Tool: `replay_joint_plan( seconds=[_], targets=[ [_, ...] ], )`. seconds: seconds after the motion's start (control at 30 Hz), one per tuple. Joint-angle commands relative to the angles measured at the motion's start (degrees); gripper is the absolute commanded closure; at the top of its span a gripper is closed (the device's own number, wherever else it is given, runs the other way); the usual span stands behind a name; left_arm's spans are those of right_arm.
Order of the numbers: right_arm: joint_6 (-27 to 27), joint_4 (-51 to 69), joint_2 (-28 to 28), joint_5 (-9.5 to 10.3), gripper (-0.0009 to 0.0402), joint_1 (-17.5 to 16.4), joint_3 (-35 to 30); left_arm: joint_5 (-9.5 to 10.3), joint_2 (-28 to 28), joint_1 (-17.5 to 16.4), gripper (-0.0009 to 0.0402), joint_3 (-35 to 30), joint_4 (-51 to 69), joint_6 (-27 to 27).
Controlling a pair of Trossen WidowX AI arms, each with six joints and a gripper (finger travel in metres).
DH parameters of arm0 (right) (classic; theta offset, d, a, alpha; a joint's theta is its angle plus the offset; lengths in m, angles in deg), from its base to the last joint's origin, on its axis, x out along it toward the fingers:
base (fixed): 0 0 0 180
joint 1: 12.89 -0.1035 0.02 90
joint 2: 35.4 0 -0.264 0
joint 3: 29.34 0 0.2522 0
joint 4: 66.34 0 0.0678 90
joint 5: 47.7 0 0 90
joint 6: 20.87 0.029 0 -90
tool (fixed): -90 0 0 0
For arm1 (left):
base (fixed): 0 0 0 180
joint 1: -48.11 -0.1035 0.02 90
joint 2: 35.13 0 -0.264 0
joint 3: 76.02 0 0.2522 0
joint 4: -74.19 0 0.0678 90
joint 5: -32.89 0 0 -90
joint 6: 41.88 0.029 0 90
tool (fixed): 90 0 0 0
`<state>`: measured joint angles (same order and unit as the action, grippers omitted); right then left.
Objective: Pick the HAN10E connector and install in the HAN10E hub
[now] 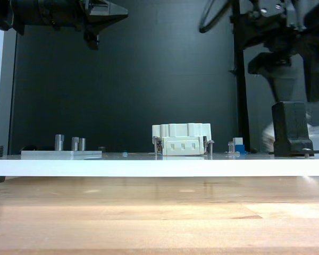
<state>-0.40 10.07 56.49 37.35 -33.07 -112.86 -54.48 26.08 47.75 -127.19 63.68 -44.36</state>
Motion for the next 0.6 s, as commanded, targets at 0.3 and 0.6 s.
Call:
replay_joint_plan(
  seconds=[0.3,0.6],
  targets=[
    [0.1,3.6,6.3,-1.55,-0.0004,0.4,-8.3,0.0,0.0,0.0,0.0393,0.0,0.0,0.0],
    [1.9,4.1,7.3,-1.53,0.0014,0.4,-9.5,0.0,0.0,0.0,0.0393,0.0,0.0,0.0]
  ],
)
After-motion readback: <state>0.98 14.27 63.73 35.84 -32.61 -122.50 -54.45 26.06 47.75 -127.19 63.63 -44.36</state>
